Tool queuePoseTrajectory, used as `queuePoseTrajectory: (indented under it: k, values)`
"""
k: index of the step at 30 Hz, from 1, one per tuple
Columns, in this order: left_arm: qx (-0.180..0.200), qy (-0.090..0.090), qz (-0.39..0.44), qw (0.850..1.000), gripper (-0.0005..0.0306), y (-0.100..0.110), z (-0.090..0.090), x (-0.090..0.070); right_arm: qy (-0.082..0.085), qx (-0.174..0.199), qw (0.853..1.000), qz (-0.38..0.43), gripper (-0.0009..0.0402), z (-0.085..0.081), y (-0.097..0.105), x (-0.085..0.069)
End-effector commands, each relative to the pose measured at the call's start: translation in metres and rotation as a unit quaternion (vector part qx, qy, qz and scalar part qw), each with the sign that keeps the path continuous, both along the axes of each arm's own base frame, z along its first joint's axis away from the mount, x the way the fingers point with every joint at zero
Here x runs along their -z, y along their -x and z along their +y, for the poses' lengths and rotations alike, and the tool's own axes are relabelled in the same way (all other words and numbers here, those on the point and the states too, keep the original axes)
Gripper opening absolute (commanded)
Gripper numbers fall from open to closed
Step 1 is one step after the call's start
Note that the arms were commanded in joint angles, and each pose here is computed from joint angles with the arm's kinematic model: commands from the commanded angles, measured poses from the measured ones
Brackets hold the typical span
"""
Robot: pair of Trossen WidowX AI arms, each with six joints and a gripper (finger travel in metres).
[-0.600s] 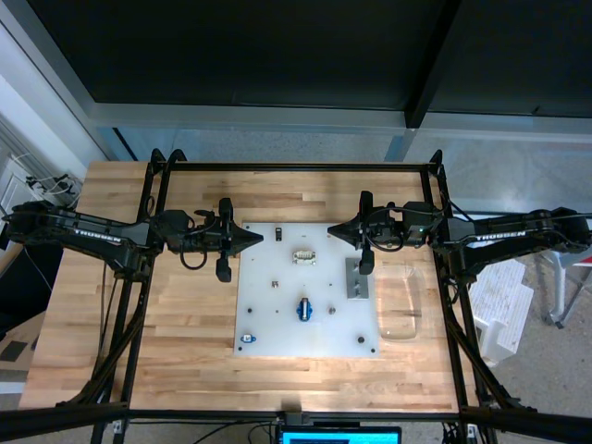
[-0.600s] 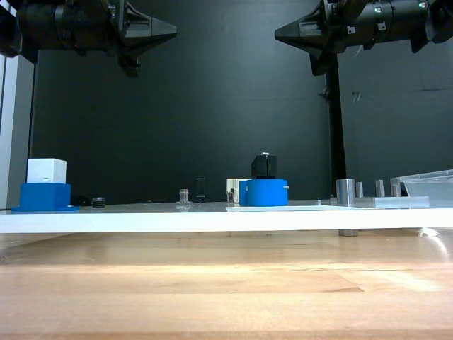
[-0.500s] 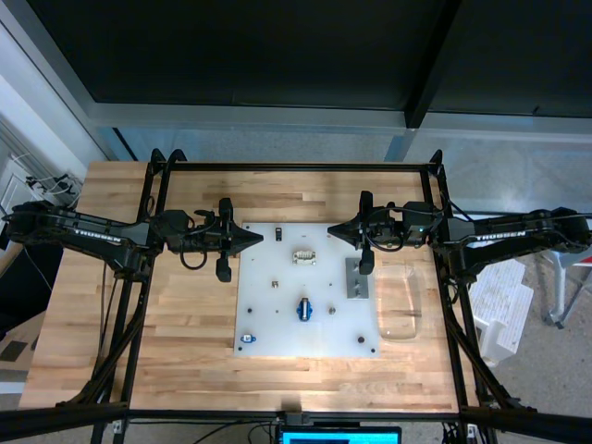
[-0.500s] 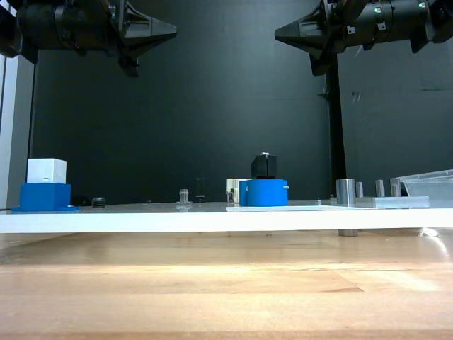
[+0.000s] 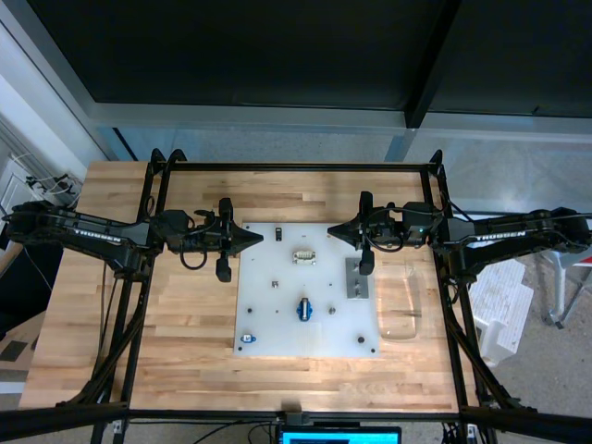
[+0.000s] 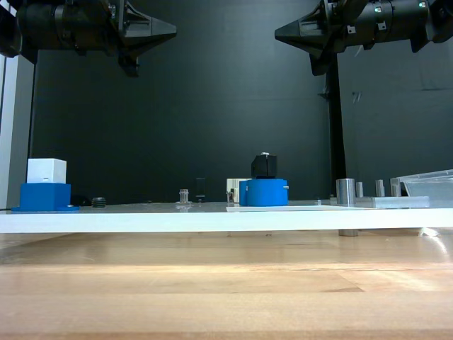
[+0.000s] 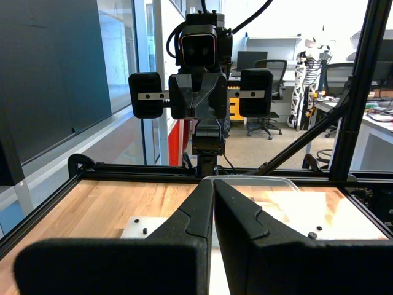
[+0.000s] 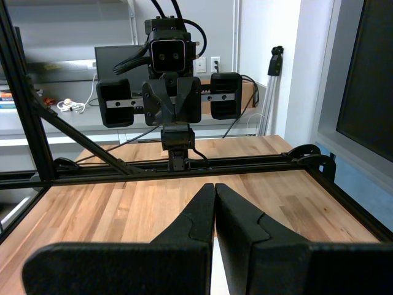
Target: Remove the 16mm cylinder and place in the container
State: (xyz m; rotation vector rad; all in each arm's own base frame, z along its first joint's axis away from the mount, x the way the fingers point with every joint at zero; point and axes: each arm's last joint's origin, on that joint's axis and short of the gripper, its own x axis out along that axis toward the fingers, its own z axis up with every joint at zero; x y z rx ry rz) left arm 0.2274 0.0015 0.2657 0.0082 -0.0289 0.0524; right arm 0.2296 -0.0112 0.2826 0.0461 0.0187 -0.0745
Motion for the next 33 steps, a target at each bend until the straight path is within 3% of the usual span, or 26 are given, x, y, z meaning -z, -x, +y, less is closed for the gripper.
queuePoseTrajectory:
  k: [1, 3, 6, 12, 17, 29, 33]
  values:
    - [0.0, 0.0, 0.0, 1.0, 0.0, 0.0, 0.0, 0.0, -0.016, -0.015, 1.0, 0.012, 0.0, 0.001, 0.001, 0.0]
    - [0.0, 0.0, 0.0, 1.0, 0.0, 0.0, 0.0, 0.0, -0.029, -0.014, 0.998, 0.047, 0.0, 0.001, 0.0, 0.001]
    - [0.0, 0.0, 0.0, 1.0, 0.0, 0.0, 0.0, 0.0, -0.032, -0.018, 0.992, 0.125, 0.0, 0.004, 0.001, 0.002]
    - [0.0, 0.0, 0.0, 1.0, 0.0, 0.0, 0.0, 0.0, -0.032, -0.033, 0.966, 0.254, 0.0, 0.012, 0.01, -0.001]
    - [0.0, 0.0, 0.0, 1.0, 0.0, 0.0, 0.0, 0.0, -0.042, -0.039, 0.945, 0.323, 0.0, 0.019, 0.015, -0.005]
    - [0.0, 0.0, 0.0, 1.0, 0.0, 0.0, 0.0, 0.0, -0.019, -0.066, 0.867, 0.493, 0.0, 0.044, -0.013, 0.007]
    - [0.0, 0.0, 0.0, 1.0, 0.0, 0.0, 0.0, 0.0, -0.019, -0.066, 0.844, 0.532, 0.0, 0.052, -0.024, 0.015]
